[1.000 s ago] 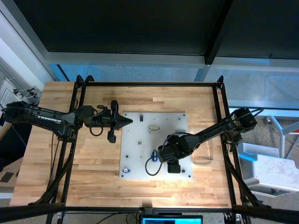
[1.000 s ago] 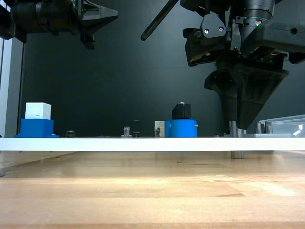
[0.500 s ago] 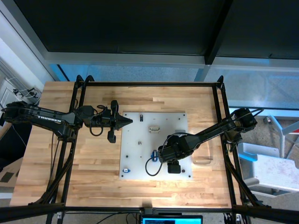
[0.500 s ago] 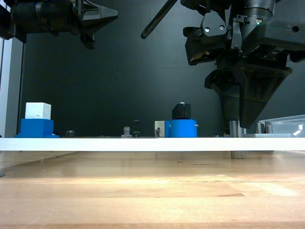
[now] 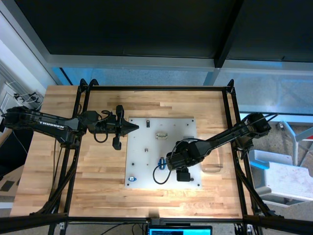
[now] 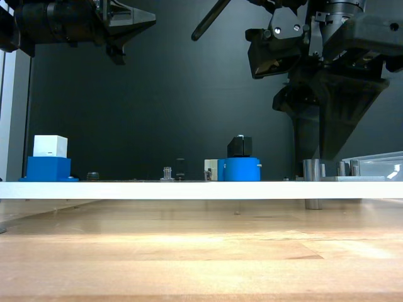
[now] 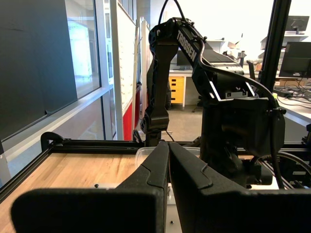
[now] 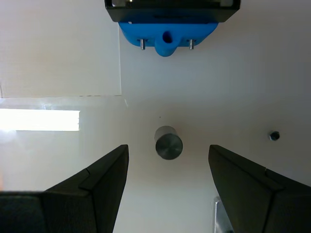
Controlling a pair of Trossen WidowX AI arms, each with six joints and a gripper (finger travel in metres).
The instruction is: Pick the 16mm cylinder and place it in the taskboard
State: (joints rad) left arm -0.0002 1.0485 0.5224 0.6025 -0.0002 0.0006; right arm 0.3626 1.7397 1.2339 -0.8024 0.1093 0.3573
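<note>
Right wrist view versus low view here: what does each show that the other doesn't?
Only right wrist: the 16mm cylinder seen end-on, centred in the open right gripper, untouched. Only low: the cylinder's foot poking beneath the taskboard, and the left gripper held high at the left. Both: the cylinder upright in the taskboard, the right gripper above it, the blue part nearby.

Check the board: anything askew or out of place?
Nothing stands out. The 16mm cylinder stands upright in the taskboard. The right pincer is open above it, not touching. The left pincer is shut, raised over the board's left edge.
</note>
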